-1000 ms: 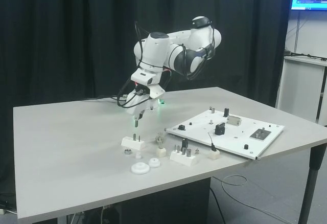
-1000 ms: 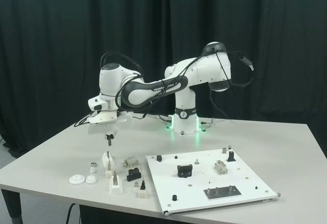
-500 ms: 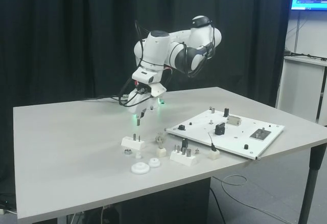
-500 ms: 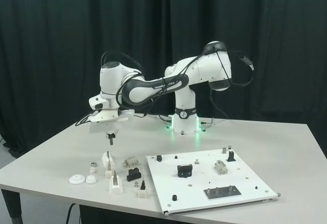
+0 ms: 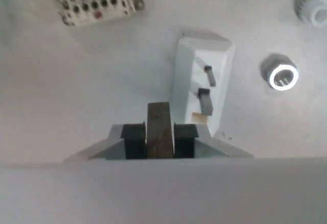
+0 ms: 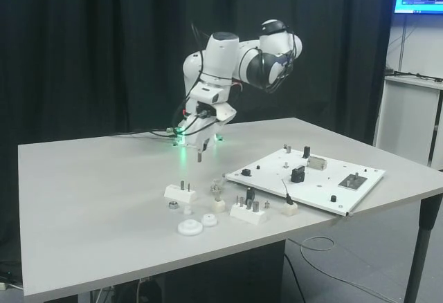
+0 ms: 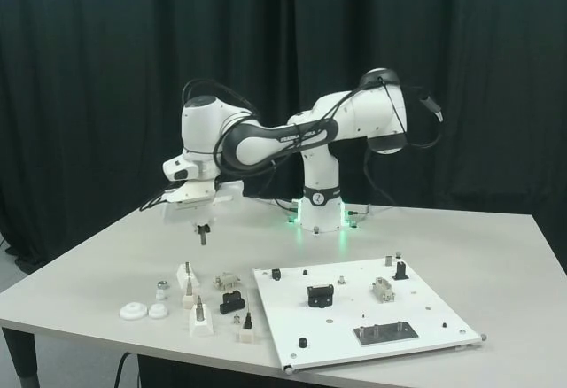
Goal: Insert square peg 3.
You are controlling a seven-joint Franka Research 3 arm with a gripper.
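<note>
My gripper is shut on a dark square peg that stands upright between the two black fingers. In the room views the gripper hangs well above the table with the peg pointing down. Below it sits a white peg holder with two pegs standing in it and one open square hole. The white assembly board lies apart from the gripper, at the table's other side.
A grey nut, a connector block with many holes and a white gear lie around the holder. Two white gears and another peg holder sit near the table's front edge.
The arm has risen and swung away from the peg holder toward the robot base, carrying the peg with it.
</note>
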